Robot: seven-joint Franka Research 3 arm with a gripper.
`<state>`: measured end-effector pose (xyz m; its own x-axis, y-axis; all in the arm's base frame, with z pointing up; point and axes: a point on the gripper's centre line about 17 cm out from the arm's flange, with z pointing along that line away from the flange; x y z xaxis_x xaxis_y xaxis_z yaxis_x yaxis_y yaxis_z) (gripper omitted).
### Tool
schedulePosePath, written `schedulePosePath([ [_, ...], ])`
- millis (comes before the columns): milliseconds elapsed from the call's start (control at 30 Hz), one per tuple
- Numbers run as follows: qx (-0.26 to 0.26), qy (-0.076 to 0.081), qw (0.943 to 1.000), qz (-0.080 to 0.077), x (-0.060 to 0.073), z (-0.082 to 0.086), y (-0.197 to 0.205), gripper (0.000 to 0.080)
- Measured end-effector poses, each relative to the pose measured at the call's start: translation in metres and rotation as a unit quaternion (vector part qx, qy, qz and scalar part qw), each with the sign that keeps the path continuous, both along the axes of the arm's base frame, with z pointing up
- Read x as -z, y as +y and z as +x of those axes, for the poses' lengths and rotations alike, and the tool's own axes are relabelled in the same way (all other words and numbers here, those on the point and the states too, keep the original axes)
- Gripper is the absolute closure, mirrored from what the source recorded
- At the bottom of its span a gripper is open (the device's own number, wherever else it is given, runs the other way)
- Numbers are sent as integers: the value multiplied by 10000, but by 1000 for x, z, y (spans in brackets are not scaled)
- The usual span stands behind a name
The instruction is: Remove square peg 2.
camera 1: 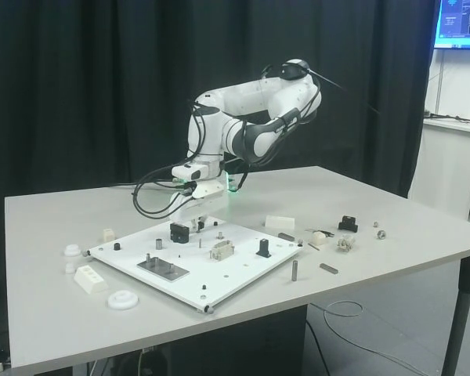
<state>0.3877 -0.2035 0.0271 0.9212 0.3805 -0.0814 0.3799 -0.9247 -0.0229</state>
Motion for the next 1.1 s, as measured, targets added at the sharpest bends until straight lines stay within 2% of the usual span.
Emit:
schedulePosePath([
  [667, 13, -28, 10000, 9, -3, 1, 0, 740],
  [833, 24, -37, 10000, 33, -13, 0, 0, 740],
  [1100, -12, 43, 10000, 87, -42, -4, 1, 741],
])
